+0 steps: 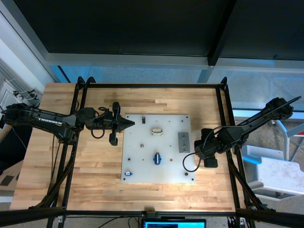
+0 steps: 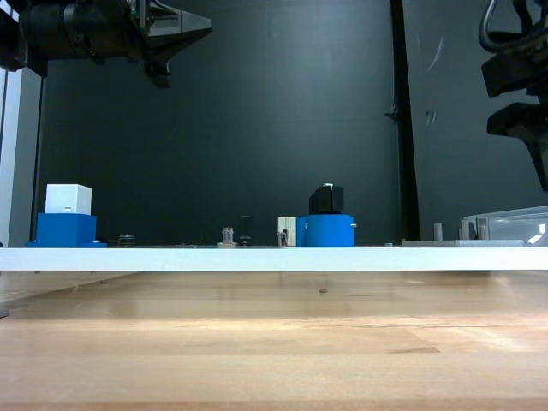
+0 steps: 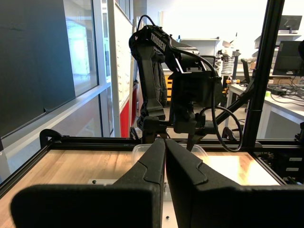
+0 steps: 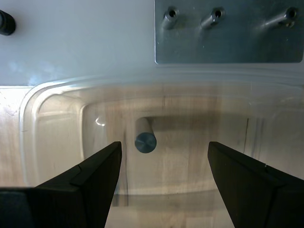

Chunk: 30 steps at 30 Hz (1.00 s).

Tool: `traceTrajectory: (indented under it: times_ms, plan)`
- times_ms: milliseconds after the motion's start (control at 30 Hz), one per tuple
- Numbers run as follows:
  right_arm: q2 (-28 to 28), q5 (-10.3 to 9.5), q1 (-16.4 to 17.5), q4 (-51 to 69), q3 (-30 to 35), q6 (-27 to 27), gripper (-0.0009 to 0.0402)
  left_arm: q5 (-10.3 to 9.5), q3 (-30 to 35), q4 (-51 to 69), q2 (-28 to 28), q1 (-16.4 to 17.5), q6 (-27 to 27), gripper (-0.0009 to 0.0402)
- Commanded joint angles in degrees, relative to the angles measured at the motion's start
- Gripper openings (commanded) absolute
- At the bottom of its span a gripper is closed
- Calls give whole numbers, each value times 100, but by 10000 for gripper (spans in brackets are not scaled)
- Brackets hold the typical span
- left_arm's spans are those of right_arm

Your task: Pick the 16mm cylinder and place it in the taskboard

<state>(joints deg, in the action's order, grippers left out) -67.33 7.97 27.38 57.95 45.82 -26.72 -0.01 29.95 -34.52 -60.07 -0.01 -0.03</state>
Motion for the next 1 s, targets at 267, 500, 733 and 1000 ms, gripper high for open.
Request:
traceTrajectory:
  times_ms: [267, 500, 733, 1000]
  plan:
    - [2, 0, 52, -367, -315, -146, 253, 2, 0, 0, -2, 2, 0, 0]
    - [2, -11, 81, -678, -557, -144, 243, 2, 0, 0, -2, 0, 0, 0]
    - [-254, -26, 96, -839, -649, -140, 238, 2, 0, 0, -2, 2, -2, 0]
    - [-332, -22, 101, -1012, -719, -136, 238, 2, 0, 0, -2, 2, -2, 0]
